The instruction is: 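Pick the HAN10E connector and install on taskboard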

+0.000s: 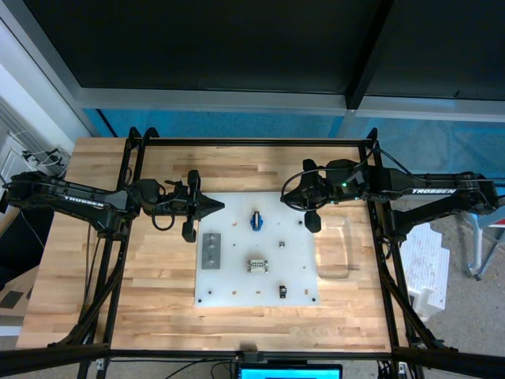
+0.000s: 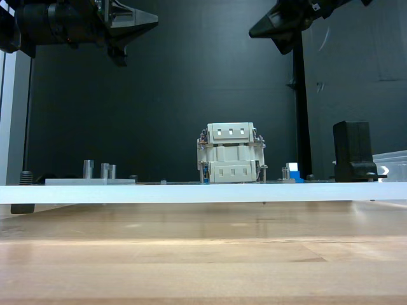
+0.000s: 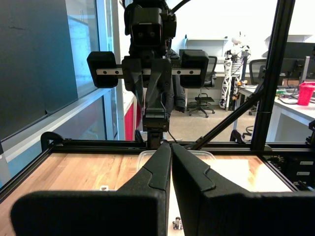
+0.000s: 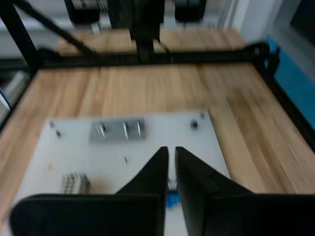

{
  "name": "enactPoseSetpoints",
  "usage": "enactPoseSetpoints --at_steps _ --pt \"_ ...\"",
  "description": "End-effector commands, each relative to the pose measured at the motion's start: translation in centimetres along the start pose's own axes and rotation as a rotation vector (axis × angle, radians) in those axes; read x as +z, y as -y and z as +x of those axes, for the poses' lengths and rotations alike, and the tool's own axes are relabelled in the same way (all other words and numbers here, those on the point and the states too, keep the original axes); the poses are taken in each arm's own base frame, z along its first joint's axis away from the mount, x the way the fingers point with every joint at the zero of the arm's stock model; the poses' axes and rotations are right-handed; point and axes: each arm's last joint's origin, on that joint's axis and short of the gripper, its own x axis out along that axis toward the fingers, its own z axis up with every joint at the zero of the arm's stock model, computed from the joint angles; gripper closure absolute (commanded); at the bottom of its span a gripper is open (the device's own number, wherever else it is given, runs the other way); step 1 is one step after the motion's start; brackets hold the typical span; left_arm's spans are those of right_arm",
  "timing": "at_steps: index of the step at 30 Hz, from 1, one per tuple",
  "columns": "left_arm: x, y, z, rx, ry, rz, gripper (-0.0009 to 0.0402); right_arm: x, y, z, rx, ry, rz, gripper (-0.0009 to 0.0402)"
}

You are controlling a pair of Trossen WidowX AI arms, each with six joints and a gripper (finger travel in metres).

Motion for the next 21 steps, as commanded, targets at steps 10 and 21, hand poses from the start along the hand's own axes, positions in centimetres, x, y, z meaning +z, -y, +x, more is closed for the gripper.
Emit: enactPoseSetpoints --at_steps 10,21 --pt "0.0 0.0 0.0 0.0 0.0 0.0 0.0392 -1.9 0.1 0.0 0.02 0.302 0.022 0.0393" --pt "0.0 0.0 0.0 0.0 0.0 0.0 0.0392 -4.1 0.1 0.6 0.034 0.415 0.074 0.0393"
